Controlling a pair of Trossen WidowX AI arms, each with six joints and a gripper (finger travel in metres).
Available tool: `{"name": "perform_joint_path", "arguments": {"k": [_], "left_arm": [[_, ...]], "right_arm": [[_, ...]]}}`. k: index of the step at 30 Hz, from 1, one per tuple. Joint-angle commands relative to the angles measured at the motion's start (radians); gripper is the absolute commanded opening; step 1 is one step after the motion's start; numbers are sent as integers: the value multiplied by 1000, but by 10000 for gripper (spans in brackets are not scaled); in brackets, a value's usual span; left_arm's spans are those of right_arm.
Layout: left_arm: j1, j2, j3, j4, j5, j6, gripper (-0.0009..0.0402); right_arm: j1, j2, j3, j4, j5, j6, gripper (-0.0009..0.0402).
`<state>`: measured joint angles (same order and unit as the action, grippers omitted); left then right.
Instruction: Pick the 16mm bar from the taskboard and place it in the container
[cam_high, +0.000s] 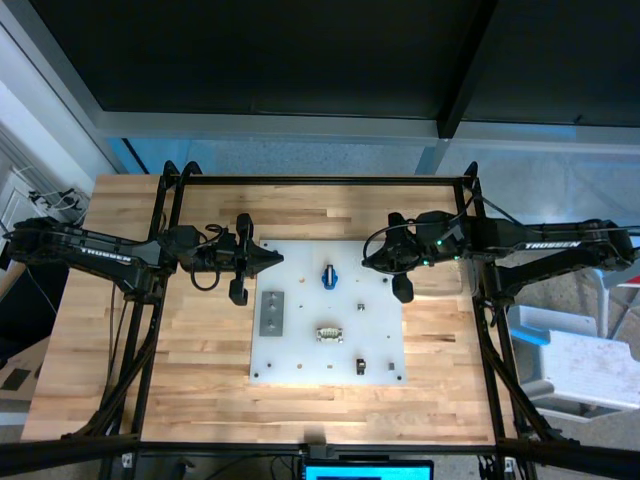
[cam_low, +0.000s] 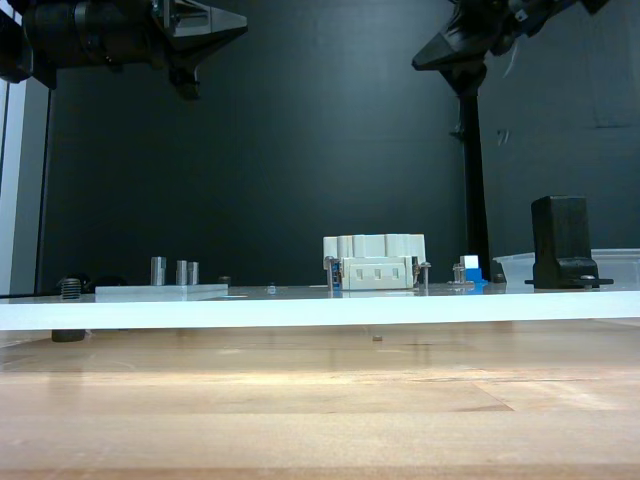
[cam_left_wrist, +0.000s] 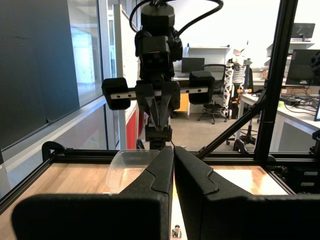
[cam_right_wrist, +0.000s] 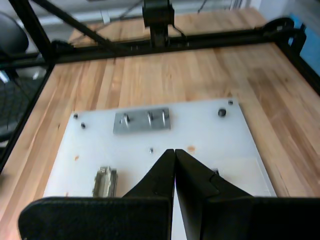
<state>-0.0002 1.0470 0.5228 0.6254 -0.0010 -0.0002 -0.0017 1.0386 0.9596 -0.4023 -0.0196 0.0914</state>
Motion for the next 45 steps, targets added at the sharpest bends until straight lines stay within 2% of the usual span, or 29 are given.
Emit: {"name": "perform_joint_path", "arguments": {"k": [1, 10, 18, 26, 35, 45], "left_arm": [[0, 0, 0, 0, 0, 0, 0], [0, 0, 0, 0, 0, 0, 0], [0, 0, 0, 0, 0, 0, 0], [0, 0, 0, 0, 0, 0, 0], [0, 0, 0, 0, 0, 0, 0], [0, 0, 0, 0, 0, 0, 0]], "right_arm": [[5, 3, 49, -96, 0, 0, 0], [12, 13, 159, -342, 1, 6, 0], [29, 74, 243, -499, 1, 6, 0], [52, 133, 268, -602, 0, 33, 0], [118, 214, 316, -721, 3, 82, 0], [132, 285, 328, -756, 10, 106, 0]]}}
